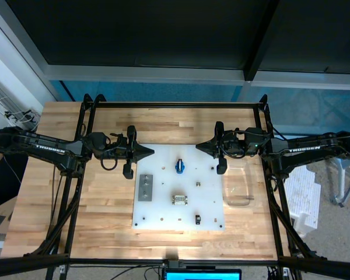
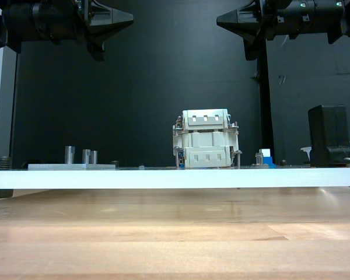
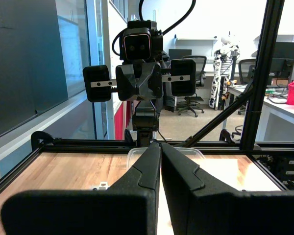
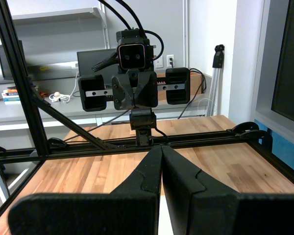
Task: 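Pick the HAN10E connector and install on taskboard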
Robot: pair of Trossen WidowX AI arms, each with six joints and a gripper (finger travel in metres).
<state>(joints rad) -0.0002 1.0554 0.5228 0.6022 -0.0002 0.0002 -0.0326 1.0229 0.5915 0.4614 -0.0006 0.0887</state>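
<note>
Beige-grey rectangular HAN10E connector [image 1: 178,200] looks seated on white square taskboard [image 1: 163,201], likely done; left gripper [image 1: 147,152] and right gripper [image 1: 202,146] closed, empty, raised over its far edge.

Wooden table [image 1: 76,216] with taskboard [image 1: 163,203], tray [image 1: 239,204]

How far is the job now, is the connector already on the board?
Looks done: the HAN10E connector stands on the taskboard, its two halves stacked in the low view. In hand: nothing; the left gripper and right gripper hang shut above the board's far edge. Left: probably nothing, though full seating cannot be confirmed.
</note>
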